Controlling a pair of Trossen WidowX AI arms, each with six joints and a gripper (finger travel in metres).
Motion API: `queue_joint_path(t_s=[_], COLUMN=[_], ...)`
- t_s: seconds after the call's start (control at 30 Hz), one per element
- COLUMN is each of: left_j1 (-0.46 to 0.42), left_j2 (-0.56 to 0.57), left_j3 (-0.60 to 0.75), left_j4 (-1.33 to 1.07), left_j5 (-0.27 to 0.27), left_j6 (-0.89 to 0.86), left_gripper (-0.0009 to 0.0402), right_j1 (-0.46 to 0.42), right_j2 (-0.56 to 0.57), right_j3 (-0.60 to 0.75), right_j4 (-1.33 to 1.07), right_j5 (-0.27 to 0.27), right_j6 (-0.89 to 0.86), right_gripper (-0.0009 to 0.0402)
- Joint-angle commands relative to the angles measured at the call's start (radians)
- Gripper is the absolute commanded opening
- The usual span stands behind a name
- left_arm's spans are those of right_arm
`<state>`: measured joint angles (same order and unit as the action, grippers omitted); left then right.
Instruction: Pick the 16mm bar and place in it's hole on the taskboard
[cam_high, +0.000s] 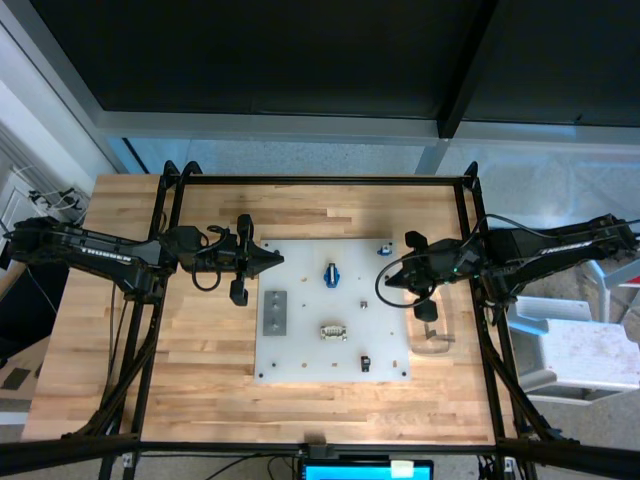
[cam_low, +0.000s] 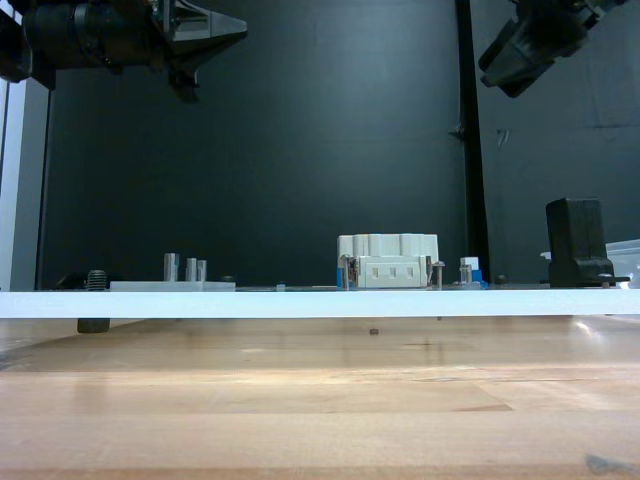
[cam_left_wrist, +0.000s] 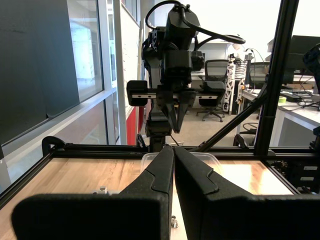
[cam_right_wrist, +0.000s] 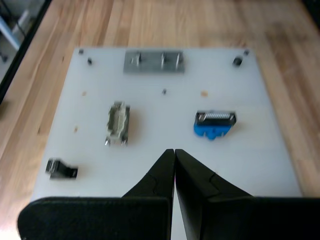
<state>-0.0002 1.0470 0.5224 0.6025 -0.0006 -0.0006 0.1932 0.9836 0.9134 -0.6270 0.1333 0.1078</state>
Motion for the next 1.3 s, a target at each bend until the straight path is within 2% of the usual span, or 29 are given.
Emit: queue_joint_path(t_s=[0.03,0.57,0.97,1.03,1.3], left_j1=[0.0,0.0,0.0,0.0,0.0], left_j2=[0.0,0.0,0.0,0.0,0.0], left_j3=[0.0,0.0,0.0,0.0,0.0], left_j4=[0.0,0.001,0.0,0.001,0.0], left_j5=[0.0,0.0,0.0,0.0,0.0], left_j6=[0.0,0.0,0.0,0.0,0.0], left_gripper=[0.0,0.0,0.0,0.0,0.0], right_j1=[0.023,0.169,0.267,0.287,0.381], right_j2=[0.021,0.058,0.058,0.058,0.058], right_j3=[0.027,0.112,0.118,0.118,0.118], right_j4=[-0.083,-0.432,-0.563,-0.577,-0.628], right_j5=[0.002,0.005,-0.011,-0.03,-0.032], right_j6=[0.019,0.233,0.366,0.386,0.472], right_gripper=[0.0,0.0,0.0,0.0,0.0])
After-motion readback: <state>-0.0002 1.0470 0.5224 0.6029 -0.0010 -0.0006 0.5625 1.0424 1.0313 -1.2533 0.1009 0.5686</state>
